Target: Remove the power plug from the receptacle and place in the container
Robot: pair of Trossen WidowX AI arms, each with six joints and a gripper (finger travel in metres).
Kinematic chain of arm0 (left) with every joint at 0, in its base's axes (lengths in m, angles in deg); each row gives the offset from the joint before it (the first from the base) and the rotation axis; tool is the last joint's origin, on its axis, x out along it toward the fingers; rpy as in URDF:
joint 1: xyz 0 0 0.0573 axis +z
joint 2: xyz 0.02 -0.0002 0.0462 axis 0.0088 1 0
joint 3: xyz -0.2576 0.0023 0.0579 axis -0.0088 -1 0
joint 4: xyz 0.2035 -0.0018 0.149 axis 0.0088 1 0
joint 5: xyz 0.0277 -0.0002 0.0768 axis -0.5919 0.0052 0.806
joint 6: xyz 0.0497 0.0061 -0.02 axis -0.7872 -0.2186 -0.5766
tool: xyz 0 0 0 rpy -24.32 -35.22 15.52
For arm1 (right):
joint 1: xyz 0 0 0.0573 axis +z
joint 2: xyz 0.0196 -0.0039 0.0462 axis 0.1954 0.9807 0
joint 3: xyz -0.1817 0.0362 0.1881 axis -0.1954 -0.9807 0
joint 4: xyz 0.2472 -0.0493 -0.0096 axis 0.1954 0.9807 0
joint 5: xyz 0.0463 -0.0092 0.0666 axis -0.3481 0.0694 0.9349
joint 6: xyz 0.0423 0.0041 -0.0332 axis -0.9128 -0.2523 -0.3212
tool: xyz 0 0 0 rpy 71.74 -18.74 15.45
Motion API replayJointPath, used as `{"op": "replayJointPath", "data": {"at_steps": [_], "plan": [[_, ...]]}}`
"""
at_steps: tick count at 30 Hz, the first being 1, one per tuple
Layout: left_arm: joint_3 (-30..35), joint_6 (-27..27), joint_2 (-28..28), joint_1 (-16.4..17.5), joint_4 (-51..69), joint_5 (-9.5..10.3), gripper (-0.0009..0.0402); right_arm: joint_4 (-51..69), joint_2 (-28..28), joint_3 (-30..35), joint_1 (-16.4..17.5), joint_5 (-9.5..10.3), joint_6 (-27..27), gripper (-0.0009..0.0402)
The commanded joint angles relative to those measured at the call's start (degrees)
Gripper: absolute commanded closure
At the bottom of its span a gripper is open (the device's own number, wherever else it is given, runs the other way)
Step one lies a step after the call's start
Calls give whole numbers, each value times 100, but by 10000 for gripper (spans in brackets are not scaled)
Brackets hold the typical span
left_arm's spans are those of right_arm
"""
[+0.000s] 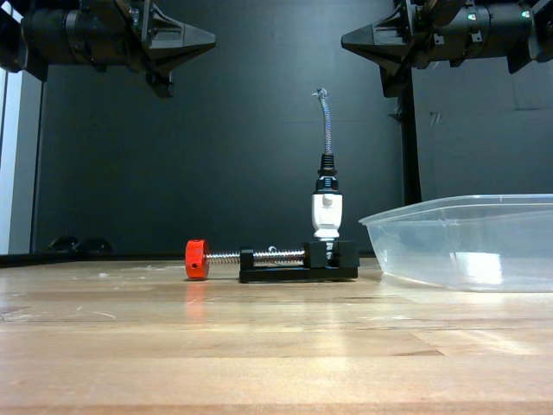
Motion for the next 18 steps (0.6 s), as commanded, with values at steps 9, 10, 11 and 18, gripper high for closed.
{"op": "replayJointPath", "data": {"at_steps": [9, 10, 11, 18], "plan": [[0, 0, 0, 2, 0, 0, 393, 0, 2, 0, 0, 0, -2, 393], [0, 0, 0, 2, 0, 0, 393, -7, 2, 0, 0, 0, -33, 393], [0, 0, 0, 0, -2, 0, 393, -2, 2, 7, 2, 0, -26, 393], [0, 0, 0, 0, -2, 0, 393, 1032, 9, 334, 26, 46, -131, 393]]}}
